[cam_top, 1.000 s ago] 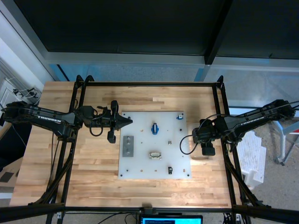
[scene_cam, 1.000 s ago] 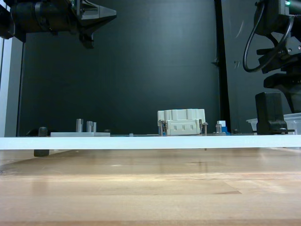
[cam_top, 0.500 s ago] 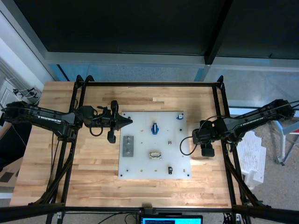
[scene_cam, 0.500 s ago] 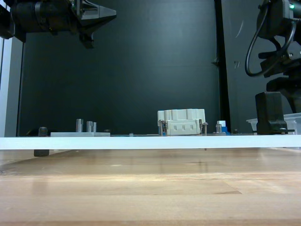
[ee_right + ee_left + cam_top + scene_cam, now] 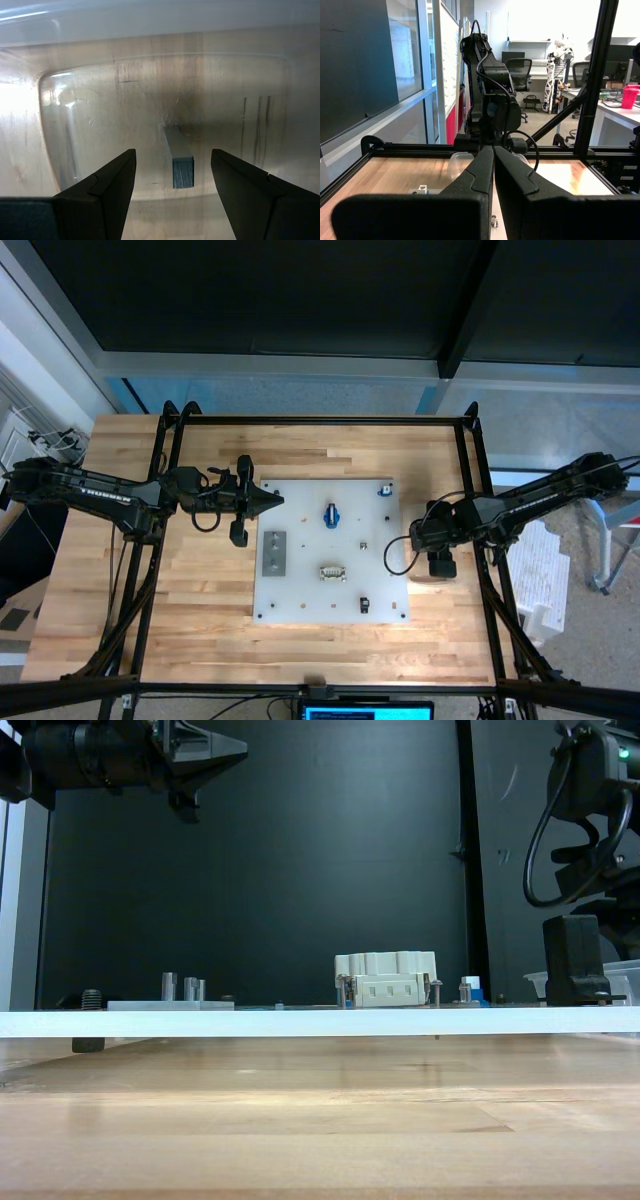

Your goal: Pick the 16mm bar and install on taskboard

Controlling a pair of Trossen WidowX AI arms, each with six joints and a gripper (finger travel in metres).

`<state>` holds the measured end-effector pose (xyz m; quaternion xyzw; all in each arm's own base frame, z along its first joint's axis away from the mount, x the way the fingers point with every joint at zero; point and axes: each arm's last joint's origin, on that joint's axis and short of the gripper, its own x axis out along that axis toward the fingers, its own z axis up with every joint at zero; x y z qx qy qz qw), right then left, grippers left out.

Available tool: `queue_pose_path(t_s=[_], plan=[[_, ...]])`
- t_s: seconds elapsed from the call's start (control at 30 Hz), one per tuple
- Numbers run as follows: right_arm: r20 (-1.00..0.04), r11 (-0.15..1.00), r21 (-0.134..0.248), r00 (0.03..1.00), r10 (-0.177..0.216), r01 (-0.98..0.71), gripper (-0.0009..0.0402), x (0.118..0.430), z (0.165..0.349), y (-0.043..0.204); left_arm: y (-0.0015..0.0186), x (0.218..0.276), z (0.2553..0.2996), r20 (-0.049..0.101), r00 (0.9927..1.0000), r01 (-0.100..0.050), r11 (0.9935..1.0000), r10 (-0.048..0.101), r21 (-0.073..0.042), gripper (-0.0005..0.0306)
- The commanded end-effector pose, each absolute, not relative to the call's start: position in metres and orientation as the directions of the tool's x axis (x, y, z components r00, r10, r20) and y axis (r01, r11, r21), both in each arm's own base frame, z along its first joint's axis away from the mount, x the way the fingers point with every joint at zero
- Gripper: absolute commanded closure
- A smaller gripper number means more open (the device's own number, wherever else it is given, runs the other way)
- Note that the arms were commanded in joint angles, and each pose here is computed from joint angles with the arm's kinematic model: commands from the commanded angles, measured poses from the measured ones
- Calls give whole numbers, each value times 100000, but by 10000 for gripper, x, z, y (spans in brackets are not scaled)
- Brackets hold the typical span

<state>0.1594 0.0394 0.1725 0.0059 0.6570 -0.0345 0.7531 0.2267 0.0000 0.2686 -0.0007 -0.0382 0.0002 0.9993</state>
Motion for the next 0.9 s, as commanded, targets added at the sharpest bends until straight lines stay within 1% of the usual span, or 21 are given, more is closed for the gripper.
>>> queue_pose_path(t_s=[0.03,0.13,0.23,0.6,0.9], plan=[[-99012,99744,-3815,13249,-4591,6049,185,1595,1723,394,0,2268,2686,7679,99705,-31,100000,38,-97,300],[-98985,99746,-3744,13468,-4533,6058,186,1598,1726,395,0,2268,2686,7679,99705,-31,100000,38,-97,300],[-98972,99747,-3708,13577,-4505,6062,196,1598,1725,395,0,2268,2686,7679,99705,-31,100000,38,-97,300],[-98882,99749,-3477,14269,-4329,6163,285,1595,1735,393,0,2268,2686,7679,99705,-31,100000,38,-97,300],[-98833,99746,-3347,14633,-4239,6289,347,1593,1740,392,0,2268,2686,7641,99708,7,100000,0,-97,300]])
